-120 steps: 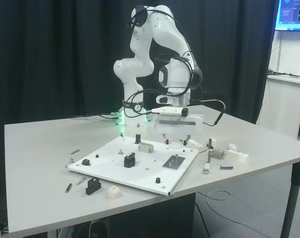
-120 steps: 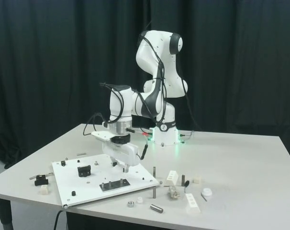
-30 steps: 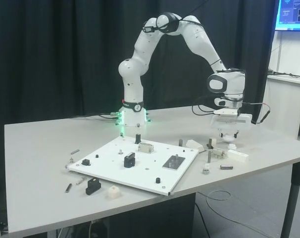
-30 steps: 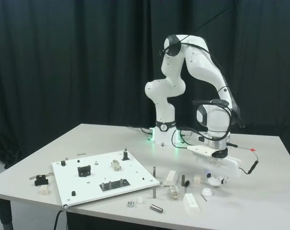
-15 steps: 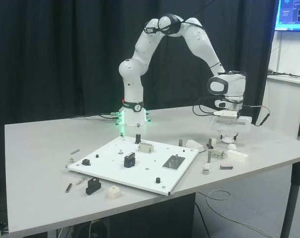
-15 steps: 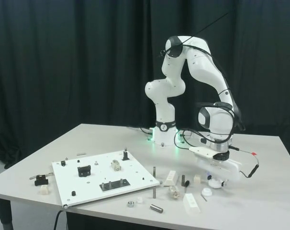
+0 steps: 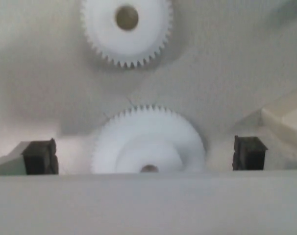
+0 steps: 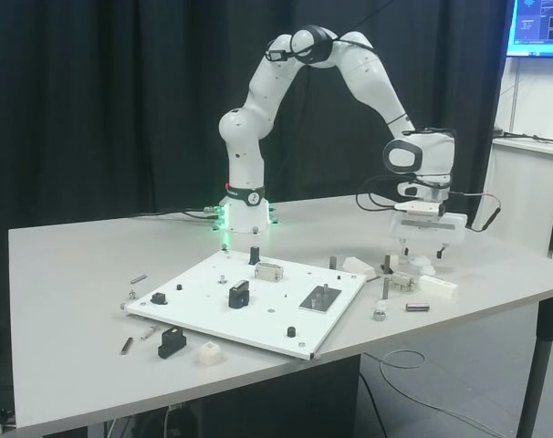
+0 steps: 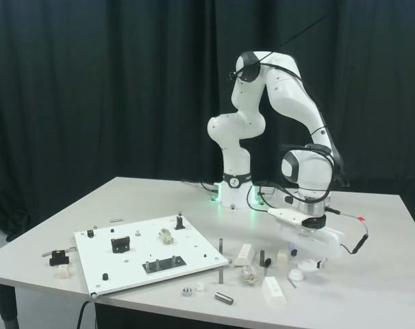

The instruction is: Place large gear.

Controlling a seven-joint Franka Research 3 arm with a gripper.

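Arm has swung off the white assembly board [image 8: 249, 301] since the earliest frames and over to the table's far side from it, and in the last half second it has dropped a touch lower over the loose parts there. Gripper [image 7: 143, 157] now hangs low above the grey table [image 8: 67, 274], jaws wide apart, holding nothing. In the wrist view the two black finger pads [image 7: 39, 157] stand one on each side of the large gear [image 7: 148, 144], clear of its teeth on both flanks, so this looks like a straddle set up for a pinch across the rim. Gear lies flat on the table with its raised hub and centre bore up, which suits a straight top-down grab. A second white gear [image 7: 126, 29] lies flat just beyond it, near but not touching; seems a bit smaller, though the angle makes that hard to judge. Pale block [image 7: 285, 120] sits off to one side, past one finger. In the room views the gear itself is mostly hidden under the hand [image 9: 309, 240]; the small white disc [image 9: 296, 275] near the table's front edge may be that second gear. Pick not yet made; next is likely a short descent, then close. Board with its pegs and plate is well apart from here
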